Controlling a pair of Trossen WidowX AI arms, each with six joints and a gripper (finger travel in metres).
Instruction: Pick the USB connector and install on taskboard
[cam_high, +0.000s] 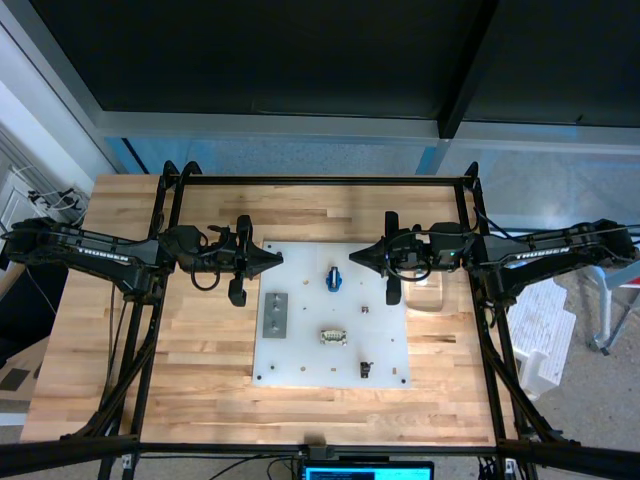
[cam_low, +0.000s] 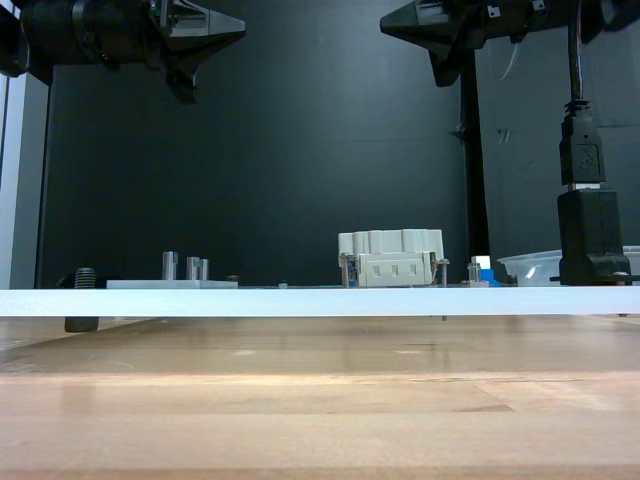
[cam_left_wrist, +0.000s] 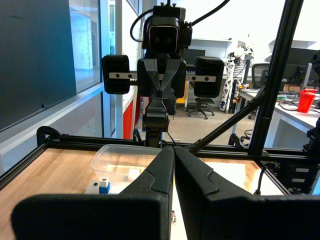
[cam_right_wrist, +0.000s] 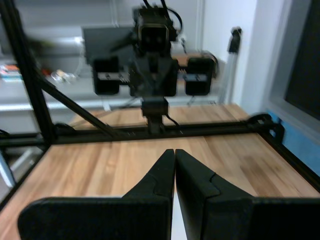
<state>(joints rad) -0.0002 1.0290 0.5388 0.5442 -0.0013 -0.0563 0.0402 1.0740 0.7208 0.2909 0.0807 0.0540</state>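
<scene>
From above, the left gripper (cam_high: 276, 258) and right gripper (cam_high: 354, 258) hang tip to tip over the far edge of the white taskboard (cam_high: 300, 365), which lies on the wooden bench (cam_high: 120, 330). The board carries a grey block (cam_high: 274, 313), a blue knob (cam_high: 333, 278) and a beige socket (cam_high: 333, 337). The USB connector (cam_high: 366, 369) sits near the board's near edge.

At bench level, the USB connector (cam_low: 583, 150) stands upright, plugged into a black socket (cam_low: 592, 235) on the taskboard (cam_low: 300, 302), right of the beige socket (cam_low: 390, 258). Both grippers hang high above it and well apart from it.

The left wrist camera shows the left gripper (cam_left_wrist: 174, 167) with its fingers pressed together and holding nothing, and a clear plastic tub (cam_left_wrist: 125, 159) beyond them.

The right wrist camera shows the right gripper (cam_right_wrist: 174, 167) likewise closed and empty over the bench (cam_right_wrist: 100, 165).
</scene>
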